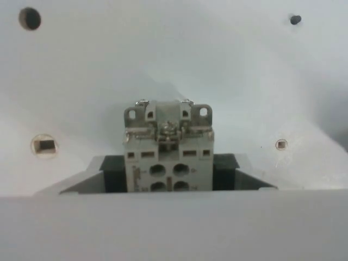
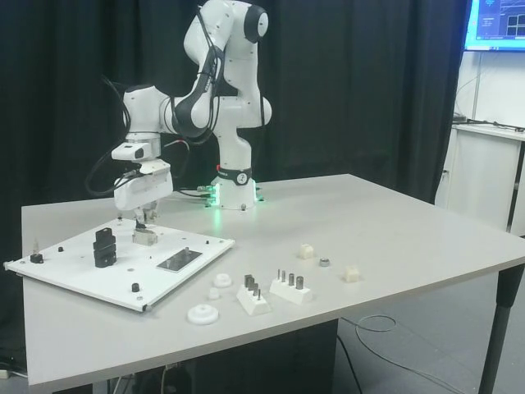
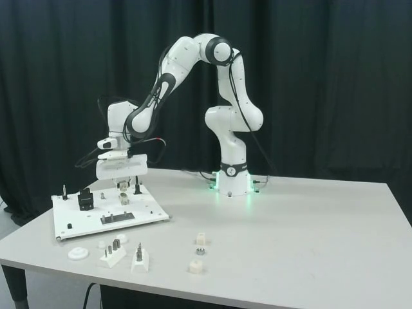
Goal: Insert waterproof.
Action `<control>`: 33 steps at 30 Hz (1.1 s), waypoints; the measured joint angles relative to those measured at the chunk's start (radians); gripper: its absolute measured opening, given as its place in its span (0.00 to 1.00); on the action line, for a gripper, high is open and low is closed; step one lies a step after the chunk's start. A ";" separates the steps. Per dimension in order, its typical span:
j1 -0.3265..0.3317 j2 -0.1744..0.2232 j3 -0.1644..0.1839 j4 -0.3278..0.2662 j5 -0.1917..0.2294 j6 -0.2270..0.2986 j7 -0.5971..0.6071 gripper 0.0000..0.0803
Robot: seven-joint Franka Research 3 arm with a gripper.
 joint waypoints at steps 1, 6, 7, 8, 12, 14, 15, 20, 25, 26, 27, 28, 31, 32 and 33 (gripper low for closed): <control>0.000 0.000 0.000 0.000 0.000 0.000 -0.004 0.39; 0.000 0.000 0.000 0.000 -0.002 0.002 -0.022 0.39; 0.000 0.000 0.000 0.000 -0.003 0.003 -0.025 0.39; 0.000 0.000 0.000 0.000 -0.004 0.004 -0.027 0.39; 0.000 0.000 0.000 0.000 -0.017 0.008 -0.029 0.39; 0.001 0.001 0.000 0.000 -0.027 0.009 -0.029 0.39; 0.001 0.001 0.000 0.000 -0.031 0.009 -0.029 0.39; 0.003 0.004 0.000 0.000 -0.045 0.009 -0.022 0.39; 0.004 0.013 0.000 0.002 -0.052 0.009 0.020 0.39; 0.005 0.015 0.000 0.002 -0.056 0.009 0.033 0.39; 0.006 0.017 0.000 0.003 -0.061 0.009 0.049 0.39; 0.006 0.019 0.000 0.004 -0.066 0.009 0.063 0.39; 0.009 0.026 0.001 0.006 -0.085 0.009 0.099 0.39; 0.010 0.028 0.001 0.007 -0.091 0.009 0.110 0.39; 0.012 0.030 0.001 0.008 -0.098 0.009 0.121 0.39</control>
